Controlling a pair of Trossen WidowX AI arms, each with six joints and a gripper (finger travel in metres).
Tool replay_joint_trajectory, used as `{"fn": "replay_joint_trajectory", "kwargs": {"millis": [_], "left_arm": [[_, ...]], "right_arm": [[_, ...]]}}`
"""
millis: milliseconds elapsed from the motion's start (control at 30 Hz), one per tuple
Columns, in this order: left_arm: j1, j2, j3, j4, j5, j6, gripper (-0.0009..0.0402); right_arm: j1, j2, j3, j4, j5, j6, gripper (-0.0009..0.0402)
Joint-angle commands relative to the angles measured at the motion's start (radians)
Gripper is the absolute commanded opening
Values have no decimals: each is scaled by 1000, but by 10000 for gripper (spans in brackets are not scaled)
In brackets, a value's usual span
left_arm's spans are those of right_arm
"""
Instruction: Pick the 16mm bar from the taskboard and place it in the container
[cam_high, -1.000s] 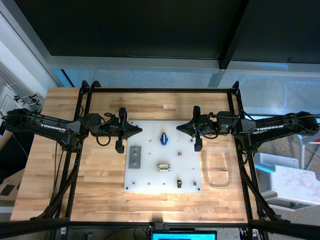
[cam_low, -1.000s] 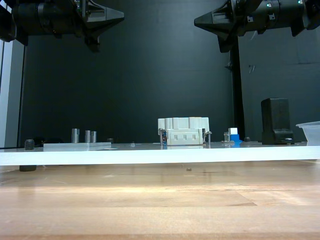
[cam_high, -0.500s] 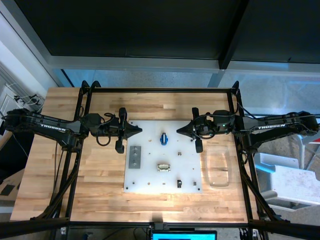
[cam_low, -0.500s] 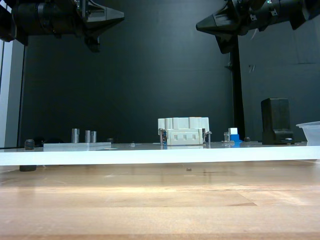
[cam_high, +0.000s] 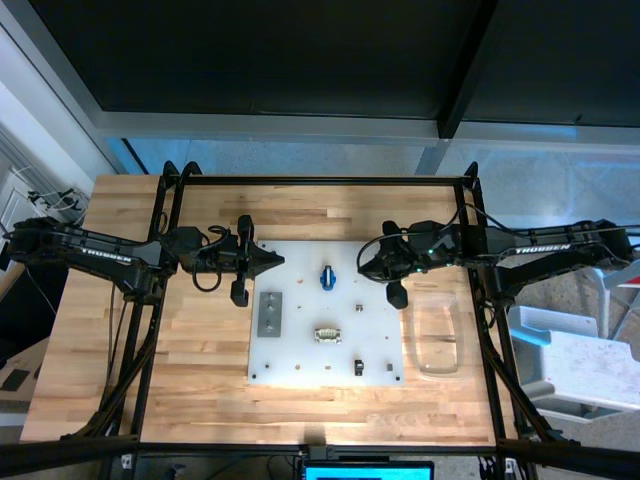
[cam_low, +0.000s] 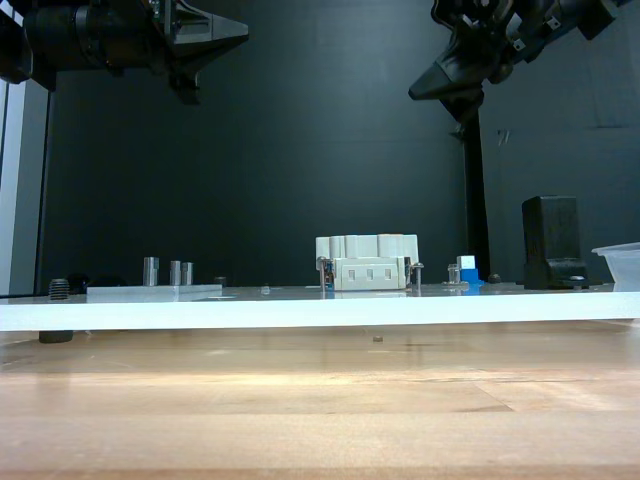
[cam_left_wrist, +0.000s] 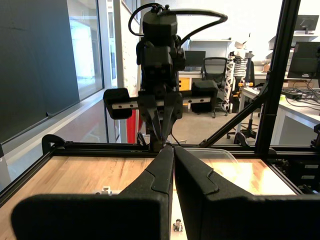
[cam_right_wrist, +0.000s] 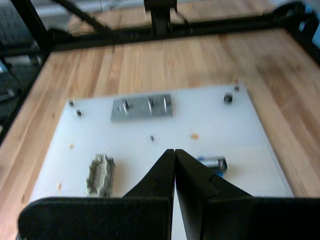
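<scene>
High view: left gripper (cam_high: 280, 261) hangs over the taskboard's (cam_high: 300, 350) 11 o'clock, right gripper (cam_high: 361, 266) over 1 o'clock; I see both closed, empty. Bars (cam_low: 175, 272) stand in the block (cam_high: 271, 318) at 9; container (cam_high: 437, 340) at 3.

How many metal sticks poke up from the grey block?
3, in a row on the grey block: end stick, middle stick, other end stick. Left tool and right tool, both shut, hover above the taskboard.
</scene>
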Motion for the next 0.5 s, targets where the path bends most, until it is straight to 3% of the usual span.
{"fn": "replay_joint_trajectory", "kwargs": {"millis": [33,500], "left_arm": [[0,0,0,0,0,0,0],[0,0,0,0,0,0,0]], "right_arm": [[1,33,48,-97,3,8,0],[8,163,222,-462,26,34,0]]}}
